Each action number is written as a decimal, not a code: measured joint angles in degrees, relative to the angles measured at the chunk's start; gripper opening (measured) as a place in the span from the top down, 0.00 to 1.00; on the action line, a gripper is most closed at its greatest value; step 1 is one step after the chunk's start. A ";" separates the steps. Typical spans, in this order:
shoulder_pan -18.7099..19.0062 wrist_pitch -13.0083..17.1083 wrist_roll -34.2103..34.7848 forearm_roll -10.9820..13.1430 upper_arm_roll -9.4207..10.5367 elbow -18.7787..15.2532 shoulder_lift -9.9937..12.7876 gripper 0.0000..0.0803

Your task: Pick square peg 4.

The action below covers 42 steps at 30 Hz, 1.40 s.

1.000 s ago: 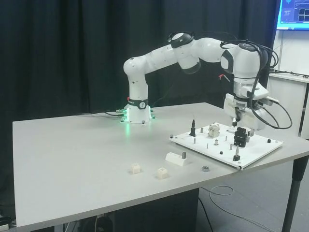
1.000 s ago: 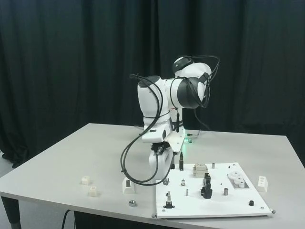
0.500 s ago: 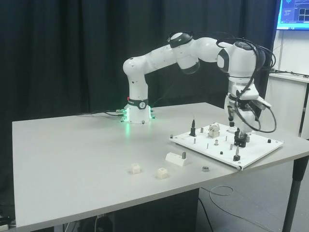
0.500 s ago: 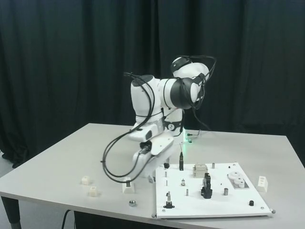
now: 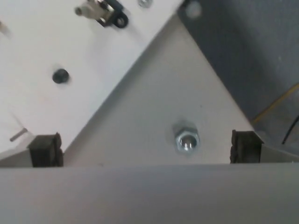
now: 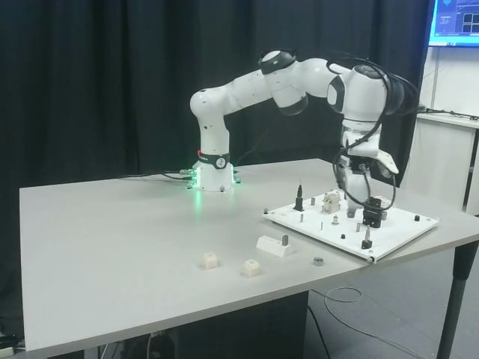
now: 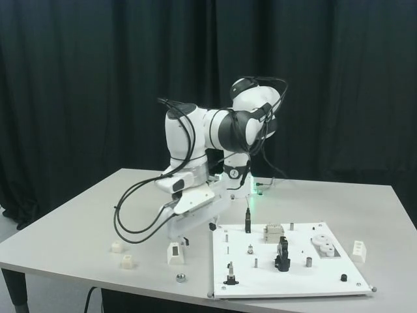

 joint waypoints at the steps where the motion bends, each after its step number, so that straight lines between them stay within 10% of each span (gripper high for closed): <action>1: -0.07 0.04 0.24 -0.22 -0.01 -0.06 0.01 0.00; 25: 2.42 -0.23 0.96 -3.11 -5.32 -10.46 2.19 0.00; 35: 8.23 1.24 -4.92 4.66 -11.52 -22.99 6.35 0.00; 42: 13.04 6.75 -5.63 8.57 -12.06 -32.04 7.10 0.00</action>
